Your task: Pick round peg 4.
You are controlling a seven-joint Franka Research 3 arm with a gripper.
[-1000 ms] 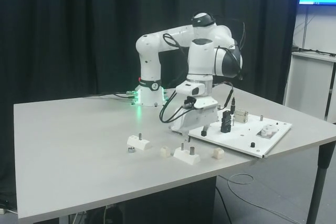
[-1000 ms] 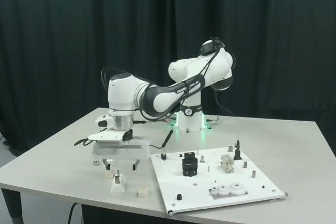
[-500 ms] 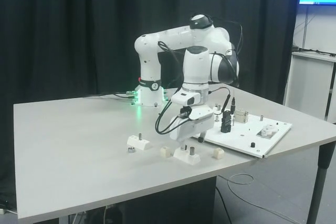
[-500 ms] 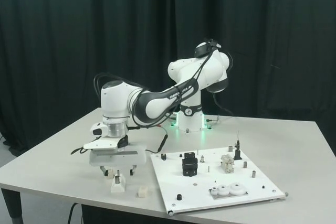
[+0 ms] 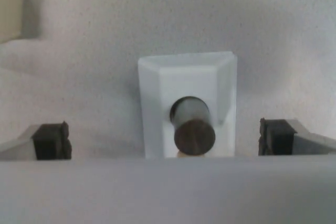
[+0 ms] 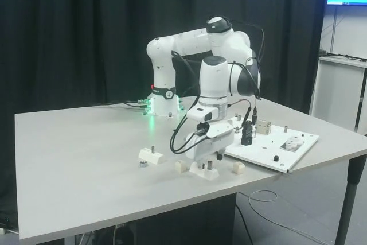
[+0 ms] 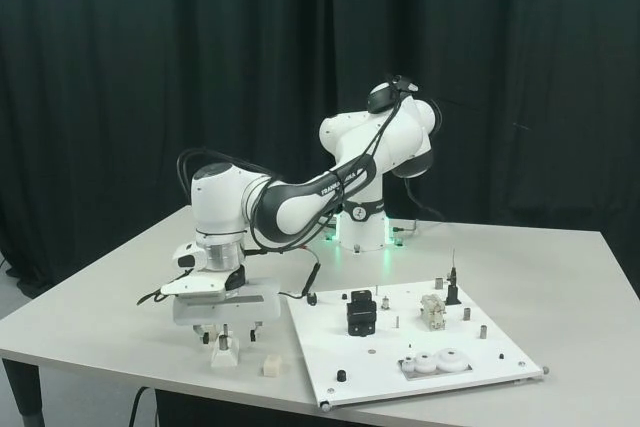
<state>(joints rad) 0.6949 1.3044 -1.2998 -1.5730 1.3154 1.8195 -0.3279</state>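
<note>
A grey round peg (image 5: 191, 129) stands upright in a white holder block (image 5: 157, 85) on the table. My gripper (image 5: 163, 139) is open, right above it, with one black fingertip (image 5: 51, 141) on each side of the holder and clear of it. Nothing is held. In the first room view the gripper (image 6: 210, 156) hangs low over the peg (image 6: 210, 164) and its holder (image 6: 204, 170) near the table's front edge. In the second room view the gripper (image 7: 226, 328) sits just above the peg (image 7: 223, 341).
A second white holder with a peg (image 6: 151, 153) and a small ring (image 6: 143, 163) lie further along the table. Small pale cubes (image 6: 180, 166) (image 6: 238, 167) flank the holder. The white assembly board (image 6: 298, 148) with several parts lies beside it.
The arm has swung away from the white board toward the table's front edge and come down, so the open gripper now sits over the peg holder.
</note>
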